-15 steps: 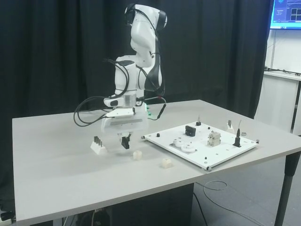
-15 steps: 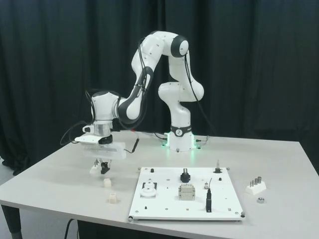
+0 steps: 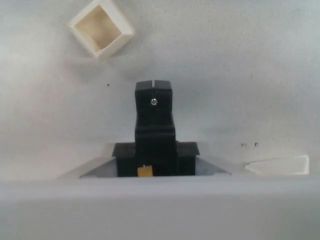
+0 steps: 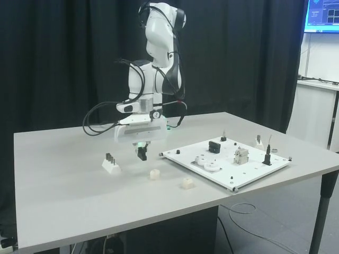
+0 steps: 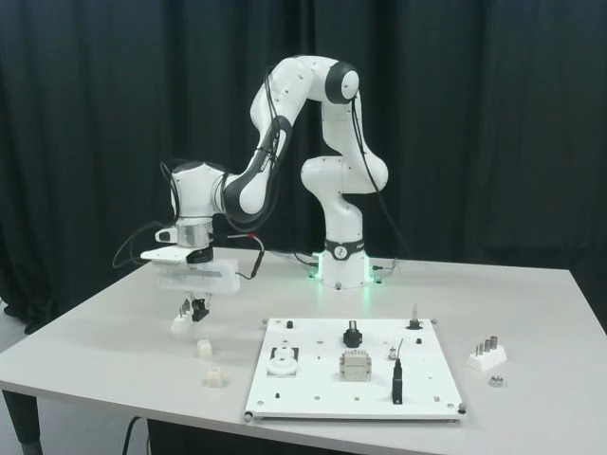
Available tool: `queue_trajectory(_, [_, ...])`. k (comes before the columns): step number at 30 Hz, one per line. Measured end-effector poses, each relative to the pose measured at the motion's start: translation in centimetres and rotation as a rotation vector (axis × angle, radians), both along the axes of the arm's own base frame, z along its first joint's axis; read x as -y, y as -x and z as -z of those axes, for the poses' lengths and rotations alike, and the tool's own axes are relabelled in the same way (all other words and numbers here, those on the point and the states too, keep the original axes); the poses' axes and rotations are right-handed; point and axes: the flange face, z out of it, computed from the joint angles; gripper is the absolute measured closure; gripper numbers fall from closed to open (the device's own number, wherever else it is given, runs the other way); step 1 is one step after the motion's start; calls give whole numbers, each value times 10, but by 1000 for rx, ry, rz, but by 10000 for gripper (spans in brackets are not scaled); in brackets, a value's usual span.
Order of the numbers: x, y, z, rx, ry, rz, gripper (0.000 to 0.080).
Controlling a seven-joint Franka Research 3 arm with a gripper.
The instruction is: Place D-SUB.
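Observation:
My gripper (image 4: 141, 152) hangs above the grey table, left of the white board (image 4: 249, 172), and it is shut on a black D-SUB connector (image 4: 141, 155). In the second room view the gripper (image 5: 196, 305) holds the connector (image 5: 199, 311) a little above a white holder (image 5: 179, 324). The wrist view shows the black connector (image 3: 154, 115) upright between the jaws of the gripper (image 3: 155, 160), with bare table beneath it.
A white holder with pins (image 4: 111, 163) and two small white blocks (image 4: 154, 174) (image 4: 187, 183) lie near the gripper. A hollow white block (image 3: 101, 27) shows in the wrist view. The board (image 5: 285, 398) carries several fixtures. Another pin holder (image 5: 487, 354) sits at its far side.
The gripper has risen from near the table, carrying the black connector with it, and the arm's upper links have shifted slightly.

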Motion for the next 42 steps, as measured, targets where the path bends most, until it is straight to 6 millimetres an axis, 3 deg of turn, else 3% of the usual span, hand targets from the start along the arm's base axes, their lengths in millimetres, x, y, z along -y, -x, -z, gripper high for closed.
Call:
queue_trajectory(22, [-4,-9,-12,-24,29,-105,647])
queue_trajectory(42, [-1,-17,-22,-9,59,-656,647])
